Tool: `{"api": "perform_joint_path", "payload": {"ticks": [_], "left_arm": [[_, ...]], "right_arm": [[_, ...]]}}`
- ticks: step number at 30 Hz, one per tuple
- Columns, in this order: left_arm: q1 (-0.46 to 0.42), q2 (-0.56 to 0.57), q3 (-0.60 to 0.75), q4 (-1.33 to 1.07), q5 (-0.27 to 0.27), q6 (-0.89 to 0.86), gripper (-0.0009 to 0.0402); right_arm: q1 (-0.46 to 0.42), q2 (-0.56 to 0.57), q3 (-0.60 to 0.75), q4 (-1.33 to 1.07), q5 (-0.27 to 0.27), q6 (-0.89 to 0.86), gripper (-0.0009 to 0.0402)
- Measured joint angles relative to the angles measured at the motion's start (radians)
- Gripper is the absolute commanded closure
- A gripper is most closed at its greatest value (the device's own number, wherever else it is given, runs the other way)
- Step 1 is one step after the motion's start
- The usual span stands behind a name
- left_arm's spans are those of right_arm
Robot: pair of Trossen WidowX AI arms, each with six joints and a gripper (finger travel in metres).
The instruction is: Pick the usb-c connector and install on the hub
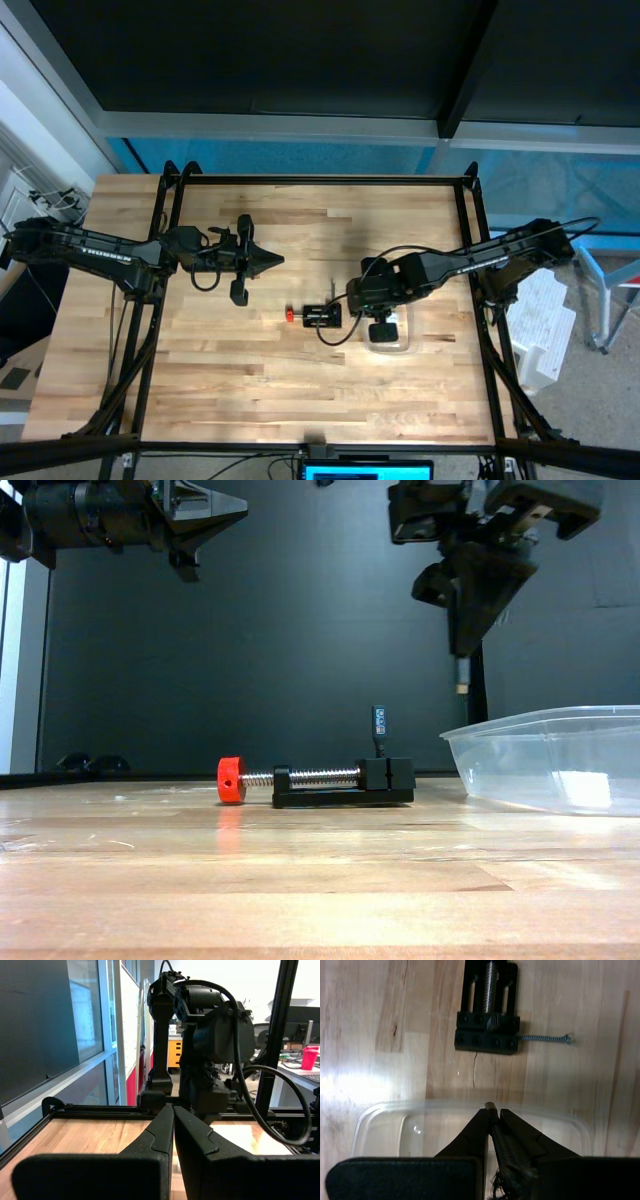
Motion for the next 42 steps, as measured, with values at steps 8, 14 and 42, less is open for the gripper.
{"api": "perform_joint_path", "payload": {"ticks": [8,14,42], "left_arm": [[0.0,0.0,0.0,0.0,0.0,0.0,0.0393],[0.0,0.0,0.0,0.0,0.0,0.0,0.0393],[0.0,0.0,0.0,0.0,0.0,0.0,0.0393]], "right_arm": [[-0.002,0.068,0.077,0.0,-0.004,-0.039,0.0393],[-0.006,0.113,0.129,-0.001,-0.003,-0.057,0.0393],[-0.037,0.161,0.148,0.057,-0.004,-0.133,0.0393]]}}
